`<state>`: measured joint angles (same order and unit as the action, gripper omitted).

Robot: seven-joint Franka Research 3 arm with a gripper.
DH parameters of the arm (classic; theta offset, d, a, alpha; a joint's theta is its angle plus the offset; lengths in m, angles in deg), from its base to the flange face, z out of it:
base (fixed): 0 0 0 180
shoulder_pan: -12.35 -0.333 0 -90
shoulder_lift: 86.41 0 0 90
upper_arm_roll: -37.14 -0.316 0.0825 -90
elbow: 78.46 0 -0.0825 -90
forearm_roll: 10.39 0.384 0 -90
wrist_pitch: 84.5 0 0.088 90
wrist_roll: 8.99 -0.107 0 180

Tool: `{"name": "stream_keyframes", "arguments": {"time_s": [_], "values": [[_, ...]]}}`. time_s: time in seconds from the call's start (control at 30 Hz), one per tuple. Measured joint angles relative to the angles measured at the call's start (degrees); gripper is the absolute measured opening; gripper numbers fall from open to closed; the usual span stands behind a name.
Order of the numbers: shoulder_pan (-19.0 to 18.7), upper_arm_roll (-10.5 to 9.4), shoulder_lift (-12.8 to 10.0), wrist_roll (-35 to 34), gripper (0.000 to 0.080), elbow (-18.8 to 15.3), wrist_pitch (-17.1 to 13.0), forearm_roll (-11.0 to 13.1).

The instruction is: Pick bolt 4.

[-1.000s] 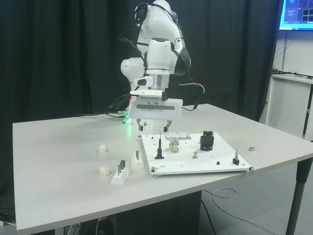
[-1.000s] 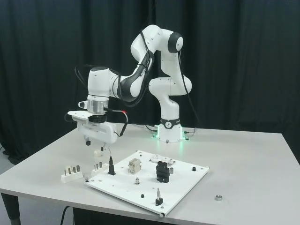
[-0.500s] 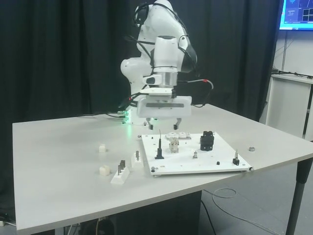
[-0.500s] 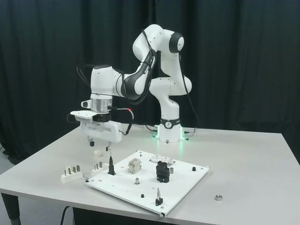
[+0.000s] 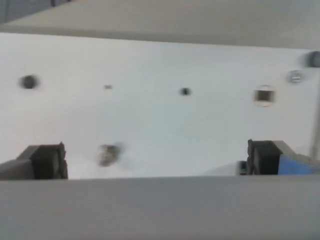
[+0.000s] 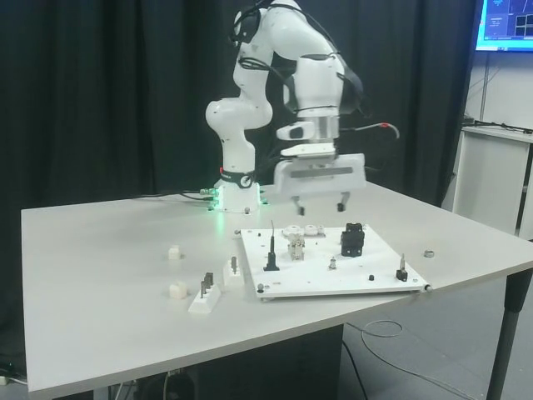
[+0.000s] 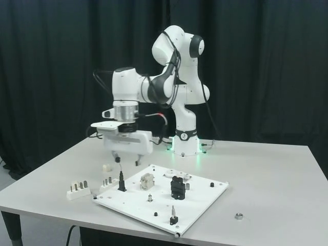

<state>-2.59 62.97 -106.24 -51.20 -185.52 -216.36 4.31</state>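
My gripper (image 6: 318, 205) hangs open and empty above the back part of the white board (image 6: 350, 279), seen also from the other side of the room as gripper (image 7: 126, 159) over board (image 7: 202, 197). In the wrist view the two black fingertips (image 5: 47, 161) stand wide apart over the board's surface, with small holes and a blurred grey stud (image 5: 108, 154) below. Several bolts stand in view: a tall black pin (image 6: 271, 248), a short bolt (image 6: 332, 263), another (image 6: 400, 268) near the front corner. Nothing shows which one is bolt 4.
Two white holders with bolts (image 6: 206, 292) (image 6: 233, 268) lie left of the board, near two small white blocks (image 6: 175, 251) (image 6: 177, 290). A black part (image 6: 352, 239) and a grey fixture (image 6: 296, 244) stand on the board. A loose nut (image 6: 430, 251) lies beside it.
The arm has swung along the board's back edge, from over its left corner toward its middle, and risen a little. The gripper stayed open and empty.
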Motion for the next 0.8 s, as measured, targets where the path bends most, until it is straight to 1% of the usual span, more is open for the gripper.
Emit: {"name": "stream_keyframes", "arguments": {"time_s": [0.13,0.4,0.53,0.8], "values": [[-1.24,-1.47,-0.02,-2.51,0.08,0.94,0.83,0.16],[-4.58,-3.96,-0.66,-8.44,0.08,2.63,0.89,0.18],[-6.77,-4.42,-1.58,-11.37,0.08,3.82,0.94,0.17],[-11.39,-4.48,-4.08,-17.07,0.08,6.42,1.92,0.11]]}}
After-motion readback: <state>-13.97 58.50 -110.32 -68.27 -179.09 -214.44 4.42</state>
